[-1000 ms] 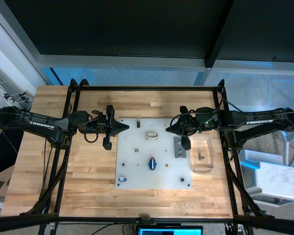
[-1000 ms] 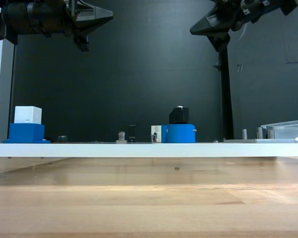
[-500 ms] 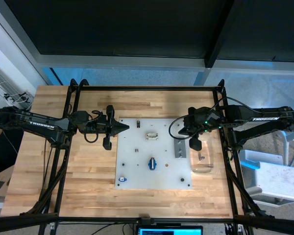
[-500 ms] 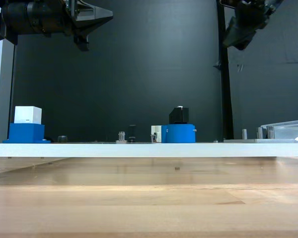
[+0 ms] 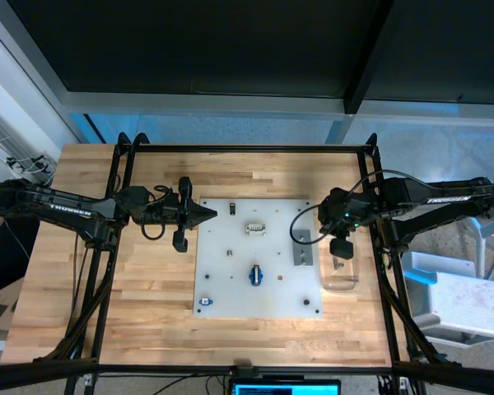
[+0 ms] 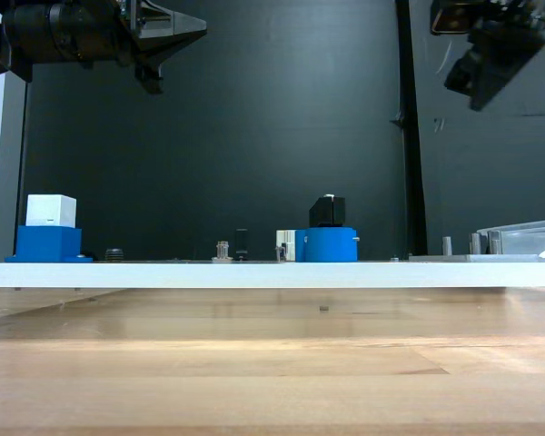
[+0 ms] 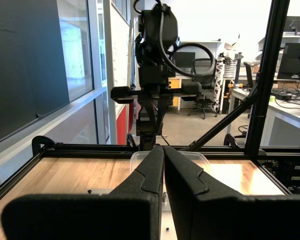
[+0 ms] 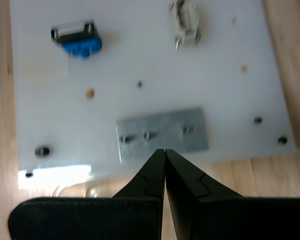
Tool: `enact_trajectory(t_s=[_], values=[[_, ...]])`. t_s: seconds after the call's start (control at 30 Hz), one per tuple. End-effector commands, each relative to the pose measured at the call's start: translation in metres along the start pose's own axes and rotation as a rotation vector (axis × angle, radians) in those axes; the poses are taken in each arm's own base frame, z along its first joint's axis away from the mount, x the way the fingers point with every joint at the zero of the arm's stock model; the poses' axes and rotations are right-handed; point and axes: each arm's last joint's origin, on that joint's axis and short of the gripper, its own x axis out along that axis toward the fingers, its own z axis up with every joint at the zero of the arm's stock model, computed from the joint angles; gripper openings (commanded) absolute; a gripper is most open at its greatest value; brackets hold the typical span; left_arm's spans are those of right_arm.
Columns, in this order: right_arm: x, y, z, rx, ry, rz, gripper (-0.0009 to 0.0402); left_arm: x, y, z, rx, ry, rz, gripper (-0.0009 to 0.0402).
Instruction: Pick the 16mm cylinder and place it in the taskboard
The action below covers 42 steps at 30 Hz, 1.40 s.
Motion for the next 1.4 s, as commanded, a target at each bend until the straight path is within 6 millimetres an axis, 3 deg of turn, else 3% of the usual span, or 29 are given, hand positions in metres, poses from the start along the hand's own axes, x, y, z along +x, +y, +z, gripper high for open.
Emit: enact_trajectory(t_s=[0.03,0.53,1.13,1.4], values=[[0.001,0.004,-0.004,-0.002,0.049,0.000,0.0000,0.000,0.000,0.000,0.000,0.000,0.000,0.0000],[0.003,0.023,-0.025,-0.087,0.246,0.001,0.0000,0.000,0.000,0.000,0.000,0.000,0.000,0.0000],[0.015,0.037,-0.045,-0.133,0.324,0.004,0.0001,0.000,0.000,0.000,0.000,0.000,0.000,0.0000],[0.017,0.040,-0.049,-0.142,0.325,-0.016,0.0028,0.000,0.000,0.000,0.000,0.000,0.000,0.0000]])
